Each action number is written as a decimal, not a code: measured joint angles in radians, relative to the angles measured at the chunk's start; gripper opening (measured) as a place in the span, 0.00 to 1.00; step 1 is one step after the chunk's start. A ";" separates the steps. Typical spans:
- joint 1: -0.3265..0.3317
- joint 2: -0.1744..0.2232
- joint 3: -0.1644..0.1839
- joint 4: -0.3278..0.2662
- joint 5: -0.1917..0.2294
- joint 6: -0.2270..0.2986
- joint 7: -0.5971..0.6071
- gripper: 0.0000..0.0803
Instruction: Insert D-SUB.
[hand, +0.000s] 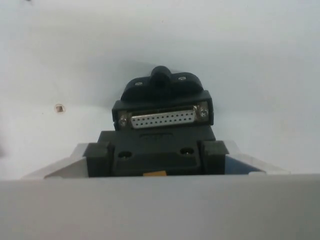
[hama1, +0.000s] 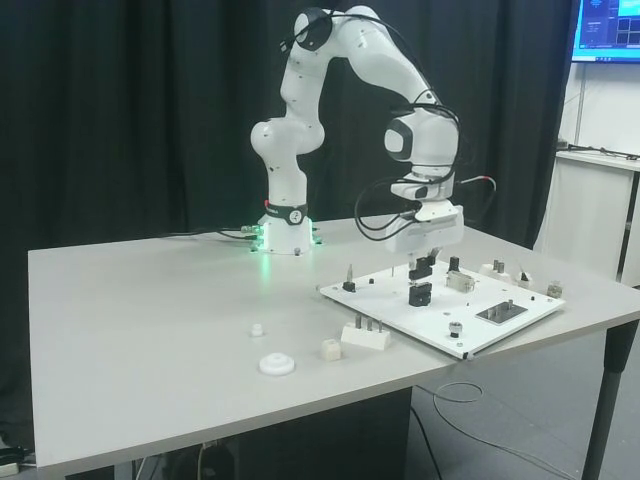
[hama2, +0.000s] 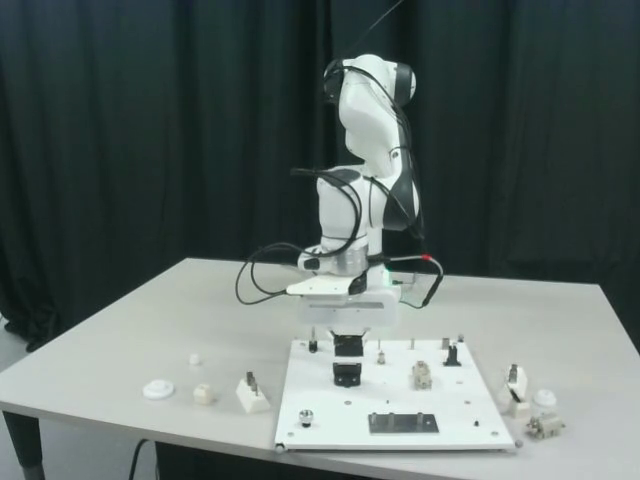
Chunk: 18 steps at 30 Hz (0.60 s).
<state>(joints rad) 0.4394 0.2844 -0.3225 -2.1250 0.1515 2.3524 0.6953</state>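
While my gripper (hand: 159, 159) pinches the D-SUB plug (hand: 159, 150) just above the socket (hand: 162, 118) on the white board (hama1: 440, 310), I'm worried any tilt jams the pins instead of seating.

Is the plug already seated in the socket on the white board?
No. The plug hangs in the gripper above the black socket, with a gap between them.
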 joint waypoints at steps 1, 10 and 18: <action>0.000 0.000 0.000 -0.003 0.000 0.003 0.000 0.48; 0.002 0.000 0.001 -0.021 0.000 0.032 0.001 0.48; 0.002 0.000 0.005 -0.025 0.000 0.046 0.001 0.48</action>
<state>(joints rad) 0.4412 0.2843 -0.3179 -2.1497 0.1515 2.3984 0.6958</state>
